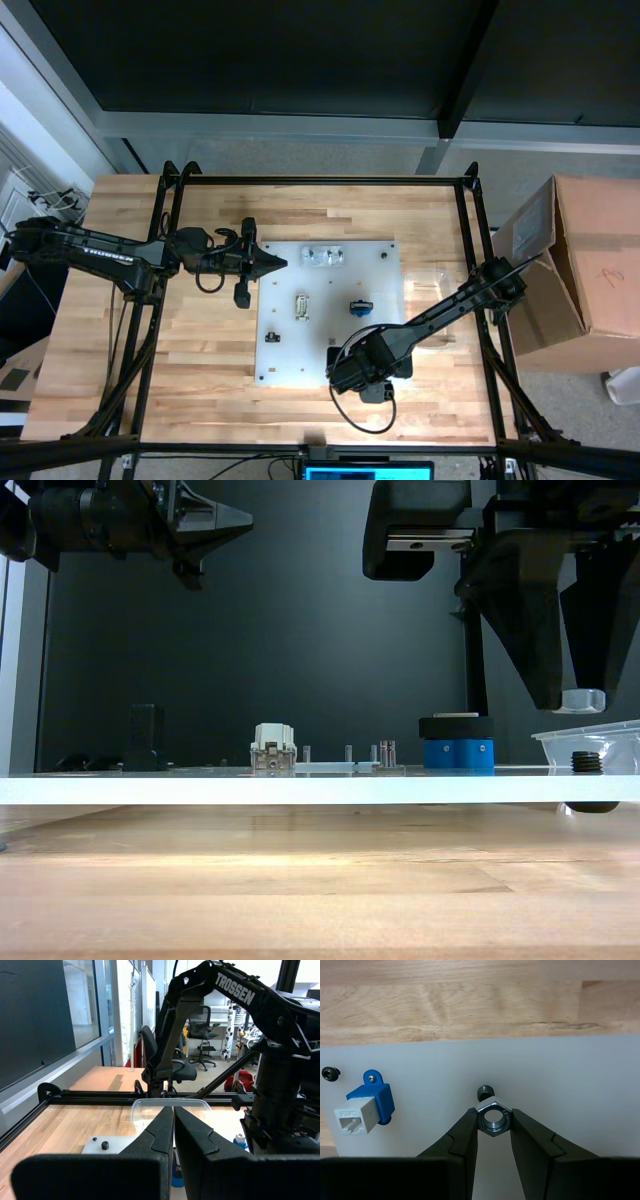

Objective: Pick the M12 nut and place it on its threads and fasten

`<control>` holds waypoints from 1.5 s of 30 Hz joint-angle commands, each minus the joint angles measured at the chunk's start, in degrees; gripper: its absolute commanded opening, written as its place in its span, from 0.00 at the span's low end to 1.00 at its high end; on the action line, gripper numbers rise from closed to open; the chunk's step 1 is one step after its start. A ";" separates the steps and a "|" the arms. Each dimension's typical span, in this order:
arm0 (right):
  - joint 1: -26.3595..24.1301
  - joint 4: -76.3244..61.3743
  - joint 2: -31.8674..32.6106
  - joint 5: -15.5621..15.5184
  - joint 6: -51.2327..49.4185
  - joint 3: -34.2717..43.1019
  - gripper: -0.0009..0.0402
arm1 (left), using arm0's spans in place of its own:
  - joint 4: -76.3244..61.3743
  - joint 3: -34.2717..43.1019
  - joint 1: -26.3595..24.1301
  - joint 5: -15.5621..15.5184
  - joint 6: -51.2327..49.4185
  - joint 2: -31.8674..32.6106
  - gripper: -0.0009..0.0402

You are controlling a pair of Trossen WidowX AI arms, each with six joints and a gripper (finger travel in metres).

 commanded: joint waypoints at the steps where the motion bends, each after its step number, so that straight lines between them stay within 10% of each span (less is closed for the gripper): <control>1: -0.02 0.31 0.24 -0.13 -0.79 -0.07 0.02 | 0.00 0.00 0.02 0.02 0.00 0.00 0.02; 45: -0.63 5.70 2.58 -0.07 -1.79 -1.68 0.02 | 0.00 0.00 0.02 0.02 0.00 0.00 0.02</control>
